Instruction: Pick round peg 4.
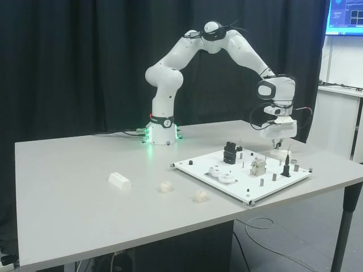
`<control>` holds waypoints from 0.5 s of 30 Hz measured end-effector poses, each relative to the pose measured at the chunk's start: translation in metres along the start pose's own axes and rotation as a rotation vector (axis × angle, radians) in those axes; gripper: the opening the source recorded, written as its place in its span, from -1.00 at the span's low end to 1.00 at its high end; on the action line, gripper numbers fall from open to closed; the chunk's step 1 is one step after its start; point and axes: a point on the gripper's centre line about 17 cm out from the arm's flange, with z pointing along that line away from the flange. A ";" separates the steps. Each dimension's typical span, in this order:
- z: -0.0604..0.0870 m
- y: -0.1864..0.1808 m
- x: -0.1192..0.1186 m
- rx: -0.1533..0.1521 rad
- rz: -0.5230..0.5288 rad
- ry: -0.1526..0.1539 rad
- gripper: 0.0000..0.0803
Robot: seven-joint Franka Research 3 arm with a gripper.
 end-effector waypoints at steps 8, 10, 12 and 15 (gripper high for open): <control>-0.003 -0.010 0.001 0.028 0.013 0.003 -0.58; -0.006 -0.015 0.002 0.037 0.012 0.005 -0.64; -0.009 -0.019 0.003 0.044 0.012 0.008 -0.64; -0.014 -0.026 0.005 0.055 0.011 0.011 -0.64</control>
